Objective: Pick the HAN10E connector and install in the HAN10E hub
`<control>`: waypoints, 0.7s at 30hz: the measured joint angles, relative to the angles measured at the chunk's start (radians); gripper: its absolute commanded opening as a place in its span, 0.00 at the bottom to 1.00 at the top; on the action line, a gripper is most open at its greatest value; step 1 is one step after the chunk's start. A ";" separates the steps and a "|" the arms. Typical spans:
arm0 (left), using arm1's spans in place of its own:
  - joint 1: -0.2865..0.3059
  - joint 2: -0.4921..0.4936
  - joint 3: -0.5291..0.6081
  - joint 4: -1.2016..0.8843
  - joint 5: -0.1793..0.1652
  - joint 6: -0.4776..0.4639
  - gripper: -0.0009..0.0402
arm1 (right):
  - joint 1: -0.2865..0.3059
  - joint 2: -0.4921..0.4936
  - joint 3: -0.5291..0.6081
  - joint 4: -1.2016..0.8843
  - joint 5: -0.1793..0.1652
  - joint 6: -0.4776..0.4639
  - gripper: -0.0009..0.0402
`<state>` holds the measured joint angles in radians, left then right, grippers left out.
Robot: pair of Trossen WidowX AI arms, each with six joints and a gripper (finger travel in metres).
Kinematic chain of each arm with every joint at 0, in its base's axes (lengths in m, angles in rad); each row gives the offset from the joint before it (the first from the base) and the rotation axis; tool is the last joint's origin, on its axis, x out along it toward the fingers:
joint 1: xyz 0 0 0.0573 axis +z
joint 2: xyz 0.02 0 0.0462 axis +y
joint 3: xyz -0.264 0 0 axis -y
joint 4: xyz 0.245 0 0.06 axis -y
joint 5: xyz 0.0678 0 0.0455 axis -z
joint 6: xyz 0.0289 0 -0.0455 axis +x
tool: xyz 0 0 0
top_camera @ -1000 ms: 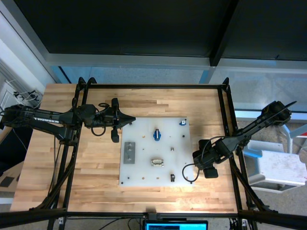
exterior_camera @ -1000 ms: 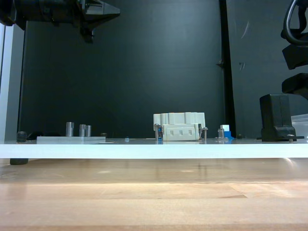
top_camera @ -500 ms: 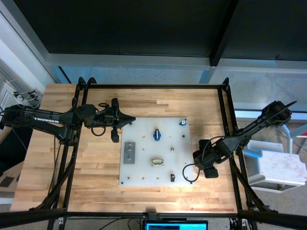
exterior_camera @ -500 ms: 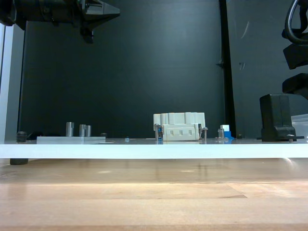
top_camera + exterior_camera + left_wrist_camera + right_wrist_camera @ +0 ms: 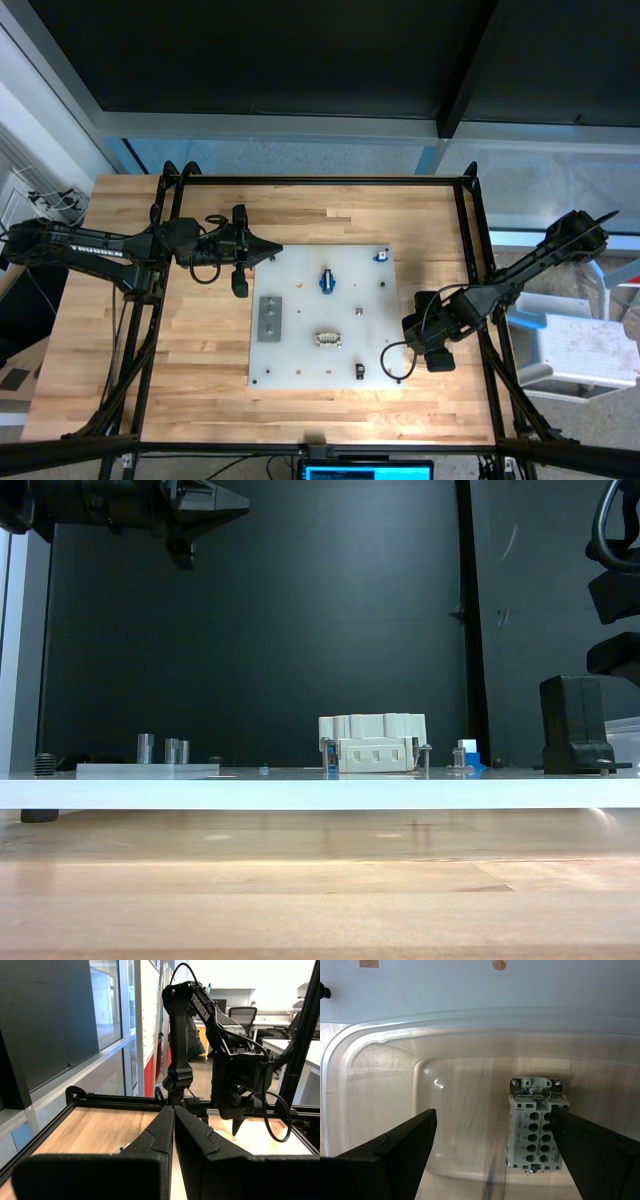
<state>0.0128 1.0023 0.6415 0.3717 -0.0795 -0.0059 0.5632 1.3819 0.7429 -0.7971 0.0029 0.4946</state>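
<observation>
Looking down from high, the HAN10E hub (image 5: 327, 341) sits unfilled on the white plate (image 5: 300, 365). The left gripper (image 5: 268, 252) hangs off the plate's far left corner, and the right gripper (image 5: 430, 352) is just off its right edge.

The low view shows the hub standing alone on the plate.

In the left wrist view, that gripper's fingers are pressed together, holding nothing.

Only the right wrist view shows the HAN10E connector (image 5: 536, 1125). It lies in a clear tray (image 5: 370, 1060) beside the plate, between wide-spread fingers and not clamped. By my judgement, picking and installing are both left to do.
</observation>
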 measured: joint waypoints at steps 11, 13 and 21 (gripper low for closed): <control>0.000 0.000 0.000 0.000 0.000 0.000 0.02 | 0.002 -0.001 0.023 -0.011 -0.033 0.002 0.80; 0.000 0.000 0.000 0.000 0.000 0.000 0.02 | 0.001 -0.004 0.027 -0.014 -0.033 0.002 0.80; 0.000 0.000 0.000 0.000 0.000 0.000 0.02 | 0.001 -0.040 0.056 -0.071 -0.028 -0.002 0.80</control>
<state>0.0128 1.0027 0.6415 0.3714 -0.0795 -0.0059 0.5640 1.3415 0.7986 -0.8684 -0.0250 0.4931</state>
